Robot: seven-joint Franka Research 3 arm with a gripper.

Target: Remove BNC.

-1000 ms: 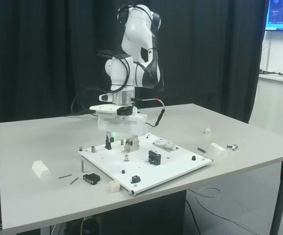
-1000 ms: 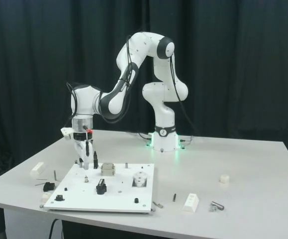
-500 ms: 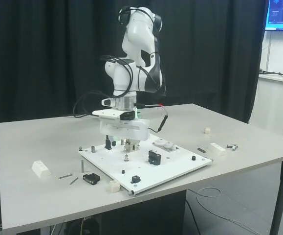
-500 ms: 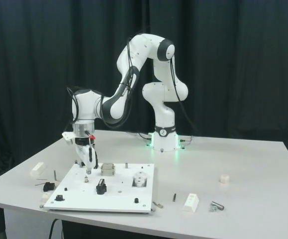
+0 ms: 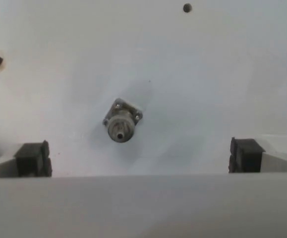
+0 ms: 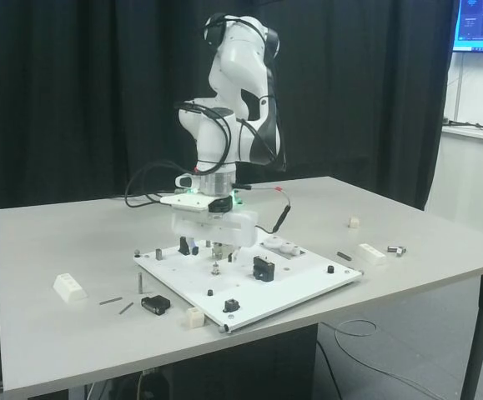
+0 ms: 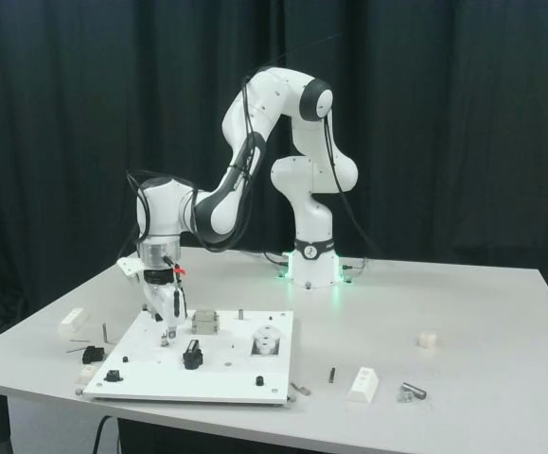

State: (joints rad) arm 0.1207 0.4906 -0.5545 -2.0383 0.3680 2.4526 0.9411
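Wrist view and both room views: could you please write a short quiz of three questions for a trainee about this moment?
1. True or false: the pincer is shut on the BNC connector.
2. What is the BNC connector mounted on? A) the white board B) the grey table C) the black curtain
3. In the second room view, what colour is the light at the arm's base?

Key: 1. False. The two fingers stand apart on either side of the connector and do not touch it. 2. A. 3. Green.
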